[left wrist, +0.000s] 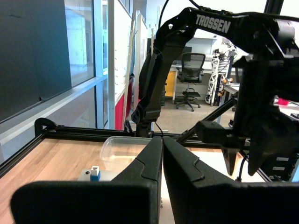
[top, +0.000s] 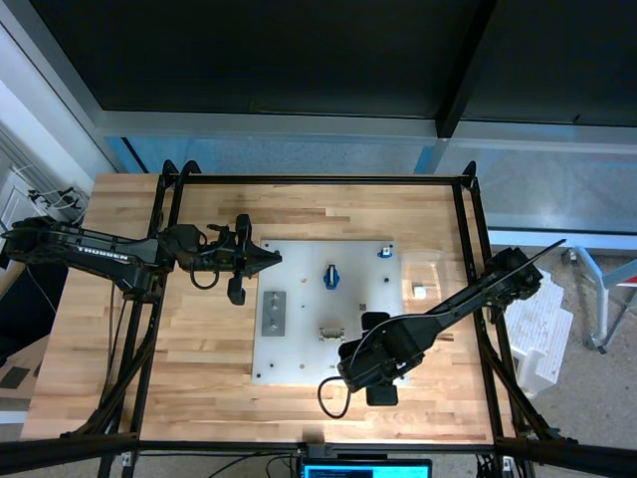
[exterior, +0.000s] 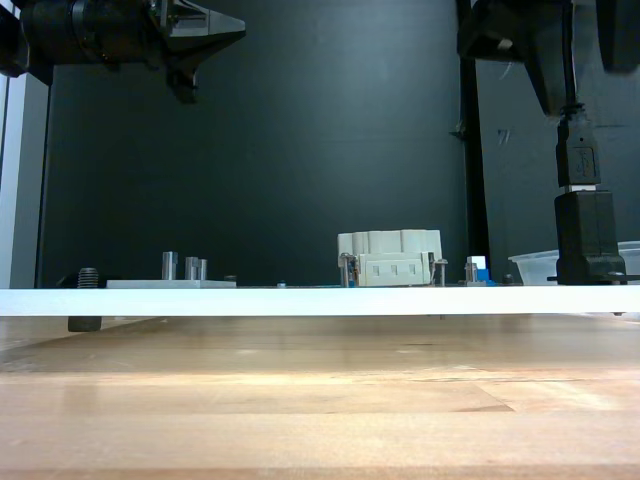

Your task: Pick the USB connector and install on taskboard

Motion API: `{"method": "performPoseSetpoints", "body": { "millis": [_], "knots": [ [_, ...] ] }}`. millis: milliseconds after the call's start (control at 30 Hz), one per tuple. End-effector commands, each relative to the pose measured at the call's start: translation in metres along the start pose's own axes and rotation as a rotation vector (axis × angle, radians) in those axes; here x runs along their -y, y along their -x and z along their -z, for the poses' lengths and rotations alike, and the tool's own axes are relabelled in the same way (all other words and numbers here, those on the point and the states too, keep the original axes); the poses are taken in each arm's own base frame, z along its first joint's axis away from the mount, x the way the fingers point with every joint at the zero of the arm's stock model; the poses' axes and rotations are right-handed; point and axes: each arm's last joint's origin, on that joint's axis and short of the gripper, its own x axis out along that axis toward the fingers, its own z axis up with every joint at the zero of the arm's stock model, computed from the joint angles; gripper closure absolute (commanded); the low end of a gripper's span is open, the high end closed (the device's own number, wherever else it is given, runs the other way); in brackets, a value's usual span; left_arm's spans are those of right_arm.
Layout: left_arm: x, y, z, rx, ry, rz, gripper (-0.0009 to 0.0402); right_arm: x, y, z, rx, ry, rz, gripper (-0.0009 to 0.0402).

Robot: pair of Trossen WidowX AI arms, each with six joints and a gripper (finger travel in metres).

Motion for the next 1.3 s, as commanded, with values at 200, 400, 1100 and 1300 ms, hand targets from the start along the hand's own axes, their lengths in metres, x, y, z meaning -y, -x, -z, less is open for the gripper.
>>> {"method": "performPoseSetpoints", "body": {
  "millis": [200, 400, 1100, 1300],
  "knots": [
    [0.000, 0.000, 0.000, 0.000, 0.000, 0.000, 0.0393, 0.005, 0.027, 0.007, 0.060, -0.004, -0.034, 0.0203],
    [0.000, 0.000, 0.000, 0.000, 0.000, 0.000, 0.0393, 0.008, 0.035, 0.010, 0.080, -0.005, -0.045, 0.0213],
    [0.000, 0.000, 0.000, 0.000, 0.000, 0.000, 0.0393, 0.037, 0.070, 0.016, 0.236, -0.046, -0.013, 0.0281],
    [0.000, 0.000, 0.000, 0.000, 0.000, 0.000, 0.0393, 0.062, 0.078, 0.015, 0.278, -0.068, -0.006, 0.0347]
  ]
}}
